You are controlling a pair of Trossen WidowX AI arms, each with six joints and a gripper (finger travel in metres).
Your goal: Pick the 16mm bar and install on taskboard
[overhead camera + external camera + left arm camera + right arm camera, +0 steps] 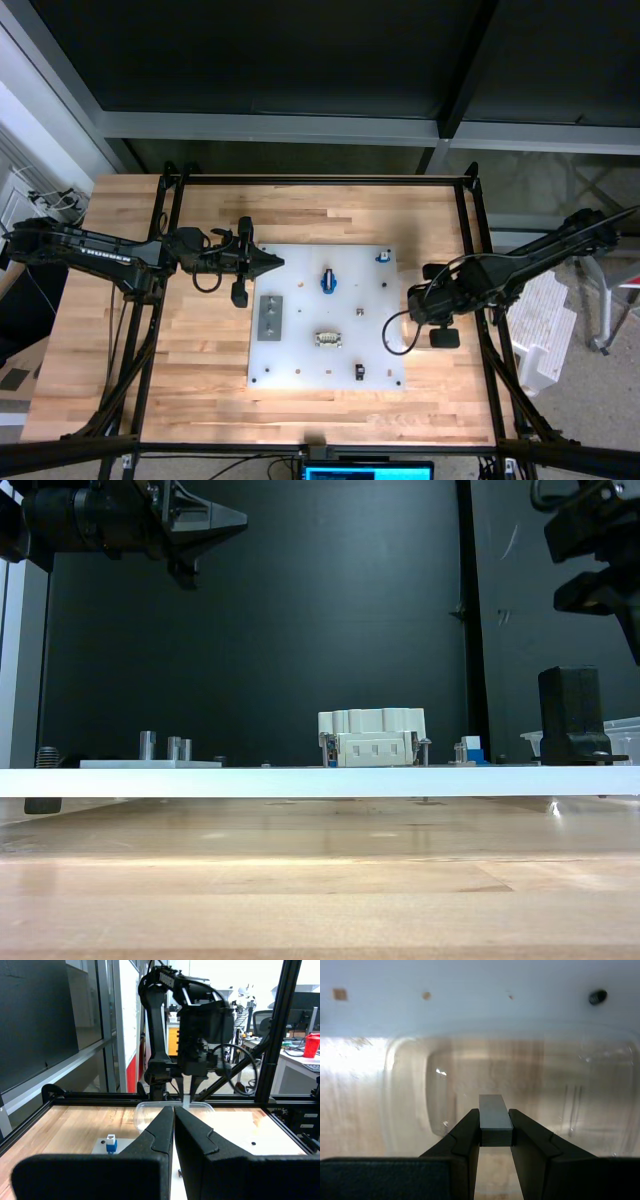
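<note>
The bar [495, 1110] is pinched in your right gripper's [495, 1129] jaws above the clear tray [410, 1085], just beside the board [300, 350]. It looks hard, smooth and light, so grip square across its flat sides. Your left gripper [174, 1112] hovers over the board's left edge, jaws pressed together.

Left arm [90, 247] stretched level from left side, held high. Left end effector [270, 262] pointing right, fingers pressed together. Right arm [545, 248] reaching in from right, wrist bent downward. Right end effector [495, 1130] low, fingers clamped on 16mm bar [495, 1119].
</note>
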